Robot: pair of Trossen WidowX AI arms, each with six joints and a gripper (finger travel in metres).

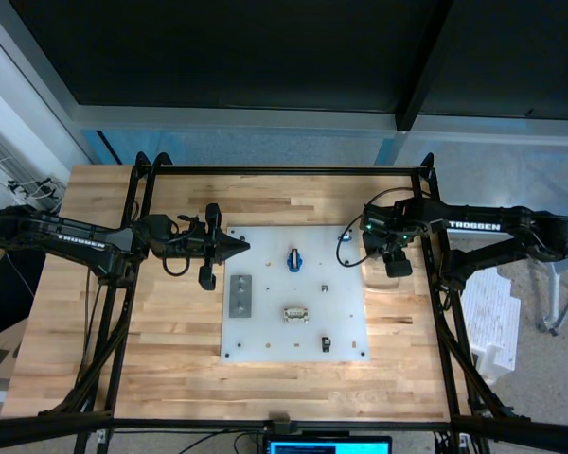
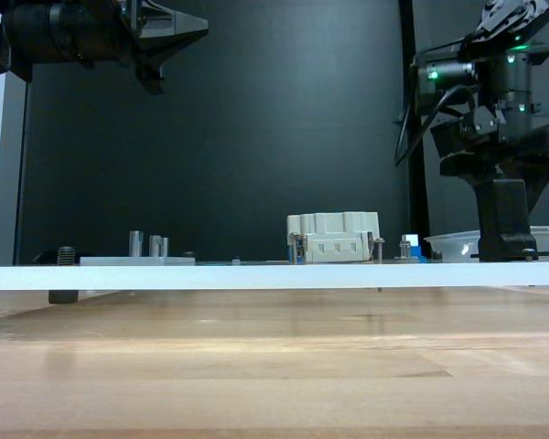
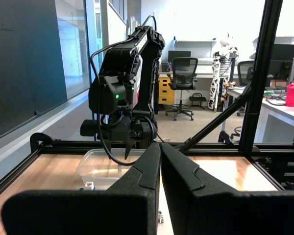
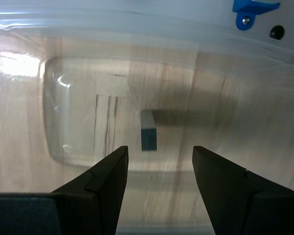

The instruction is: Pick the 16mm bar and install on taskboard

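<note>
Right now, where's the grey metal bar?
The bar lies in the clear plastic tray right of the white taskboard, under the right gripper; left gripper hovers opposite.

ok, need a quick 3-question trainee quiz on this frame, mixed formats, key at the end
1. Short answer: which gripper hangs high by the taskboard's left side with its fingers pressed together, the left gripper or the right gripper?
2. True or false: the right gripper is shut on the bar.
3. Multiple choice: where is the bar?
A. in the left gripper
B. inside the clear tray
C. on the taskboard

Key
1. The left gripper.
2. False. Its fingers are open, one on each side of the bar and not touching it.
3. B.
</note>
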